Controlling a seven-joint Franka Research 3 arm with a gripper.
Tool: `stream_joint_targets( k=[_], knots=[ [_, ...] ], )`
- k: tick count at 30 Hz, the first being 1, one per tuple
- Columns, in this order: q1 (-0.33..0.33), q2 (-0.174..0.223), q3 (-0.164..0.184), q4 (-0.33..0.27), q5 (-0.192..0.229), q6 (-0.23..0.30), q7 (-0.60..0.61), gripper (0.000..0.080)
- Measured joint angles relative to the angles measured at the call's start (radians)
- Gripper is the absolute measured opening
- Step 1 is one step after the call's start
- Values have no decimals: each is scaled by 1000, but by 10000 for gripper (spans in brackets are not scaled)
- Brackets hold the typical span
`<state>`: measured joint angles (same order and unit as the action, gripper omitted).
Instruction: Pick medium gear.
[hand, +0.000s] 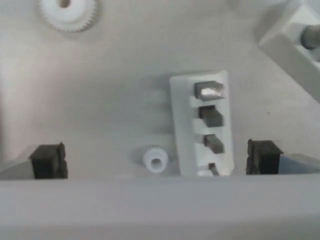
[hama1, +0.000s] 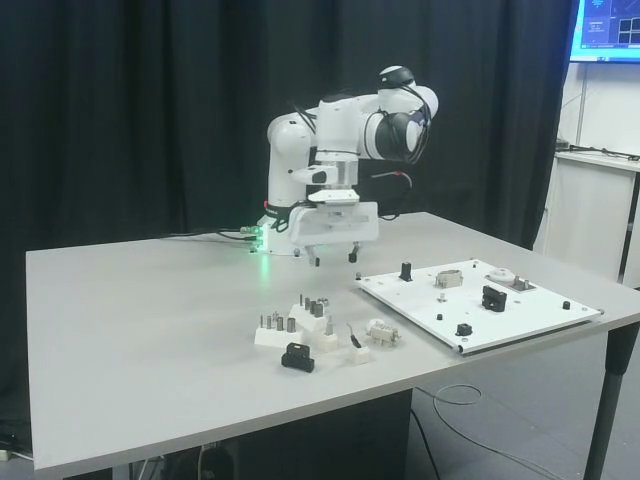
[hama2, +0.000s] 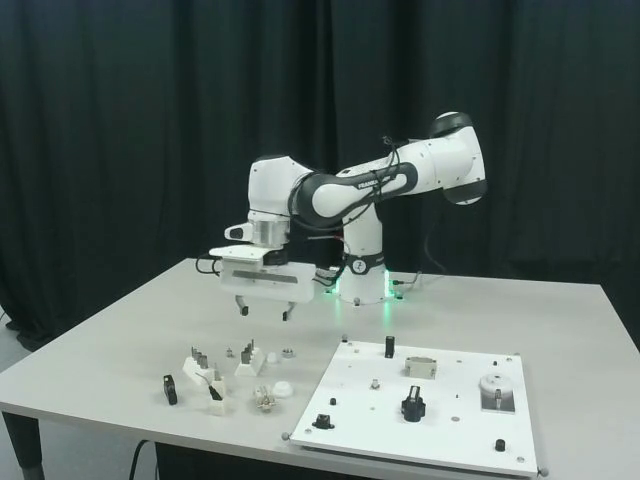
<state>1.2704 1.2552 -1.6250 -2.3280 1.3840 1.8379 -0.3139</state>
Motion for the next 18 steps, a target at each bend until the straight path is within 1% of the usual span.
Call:
stream_joint_targets(
  k=[4,6,11,18],
  knots=[
    [22,0,6,2,15,3,27,800],
    [32,0,12,3,24,6,84,800],
    [49,0,29,18,25,25,234,800],
    [54,0,67,41,25,76,400,800]
  ],
)
